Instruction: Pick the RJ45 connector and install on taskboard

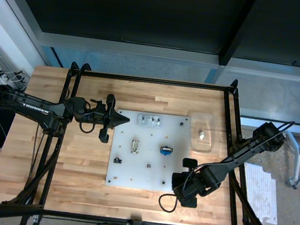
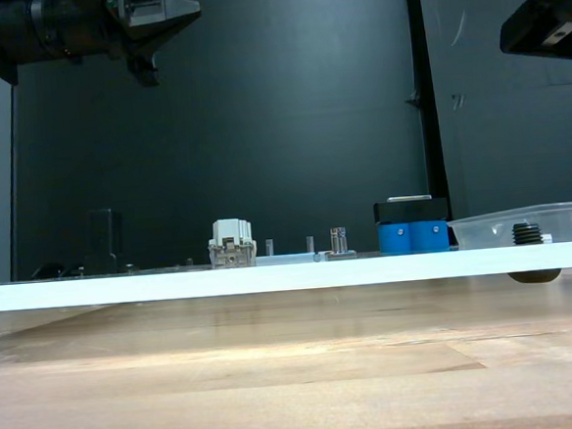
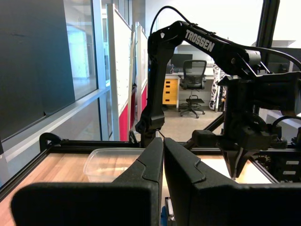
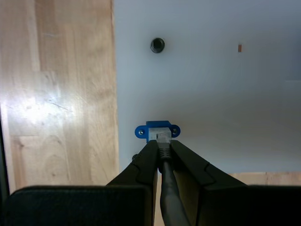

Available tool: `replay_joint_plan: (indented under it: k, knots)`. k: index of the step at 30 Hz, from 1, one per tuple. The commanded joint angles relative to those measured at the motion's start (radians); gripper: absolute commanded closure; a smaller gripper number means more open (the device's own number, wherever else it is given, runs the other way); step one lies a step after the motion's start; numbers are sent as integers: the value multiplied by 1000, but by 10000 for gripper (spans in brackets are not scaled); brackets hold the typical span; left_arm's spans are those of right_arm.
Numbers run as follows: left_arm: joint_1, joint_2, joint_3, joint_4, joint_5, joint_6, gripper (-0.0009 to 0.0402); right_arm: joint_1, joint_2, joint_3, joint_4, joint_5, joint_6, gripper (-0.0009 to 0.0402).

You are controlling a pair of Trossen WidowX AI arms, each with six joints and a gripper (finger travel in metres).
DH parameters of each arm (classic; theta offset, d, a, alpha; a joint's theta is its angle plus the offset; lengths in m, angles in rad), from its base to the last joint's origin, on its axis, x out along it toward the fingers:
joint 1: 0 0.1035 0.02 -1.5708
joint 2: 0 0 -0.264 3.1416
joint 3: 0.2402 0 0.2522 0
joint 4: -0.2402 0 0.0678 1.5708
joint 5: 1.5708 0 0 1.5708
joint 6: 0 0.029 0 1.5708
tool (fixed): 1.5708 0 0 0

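RJ45 connector (image 4: 162, 137) clamped in right gripper (image 4: 162, 147) above taskboard (image 4: 225, 103).
Left gripper (image 1: 125, 120) is held high over the board's left edge, fingers pressed together on nothing. The connector is shown only by the right wrist view: small, pale grey, on a dark cable (image 4: 167, 188), long axis along the fingers, nose aimed at a blue fitting (image 4: 141, 132); contact cannot be told. Height is shown only by the low view.

Light falls evenly from above. A glare patch shines on the wood table (image 4: 28, 108) beside the white taskboard (image 4: 211, 94). The low view is dim, and its near wood is blurred. The left gripper (image 3: 162, 141), pressed together, is a dark soft shape before a bright room. The right gripper (image 4: 163, 145), clamped on the RJ45 connector (image 4: 162, 135), is unsharp too.
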Motion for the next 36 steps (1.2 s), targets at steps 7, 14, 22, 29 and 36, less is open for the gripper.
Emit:
replay_joint_plan:
  k: [7,14,22,29,36]
  knots:
    - [0,0,0,2,0,0,393,-1,-1,-5,-1,0,-13,393]
    - [0,0,0,2,0,0,393,-1,-1,-7,3,-6,-22,393]
    - [0,0,0,2,0,0,393,0,-1,-14,18,-8,-28,393]
    - [0,0,0,1,0,0,393,-1,5,-18,22,-8,-43,393]
    - [0,0,0,1,0,0,393,-1,5,-20,23,-8,-51,393]
